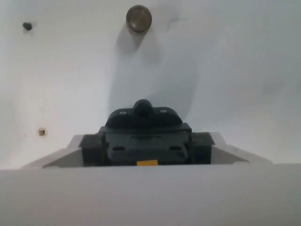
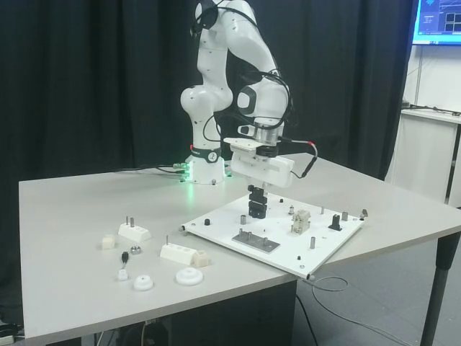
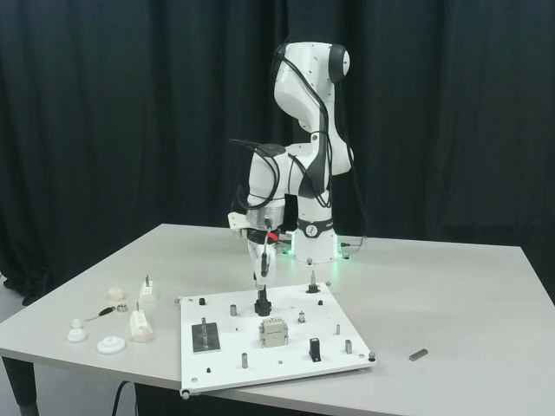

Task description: Insert D-SUB.

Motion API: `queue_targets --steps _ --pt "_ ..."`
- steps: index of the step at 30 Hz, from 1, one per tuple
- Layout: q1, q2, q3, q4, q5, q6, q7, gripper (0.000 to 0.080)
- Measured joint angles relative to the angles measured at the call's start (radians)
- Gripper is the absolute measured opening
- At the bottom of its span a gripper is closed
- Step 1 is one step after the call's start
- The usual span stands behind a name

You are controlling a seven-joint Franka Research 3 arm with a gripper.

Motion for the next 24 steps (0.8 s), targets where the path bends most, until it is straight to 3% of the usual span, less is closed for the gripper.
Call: queue_targets --steps 24 --pt "-0.007 0.001 0.003 -0.002 0.006 0.004 -0.028 0.0378"
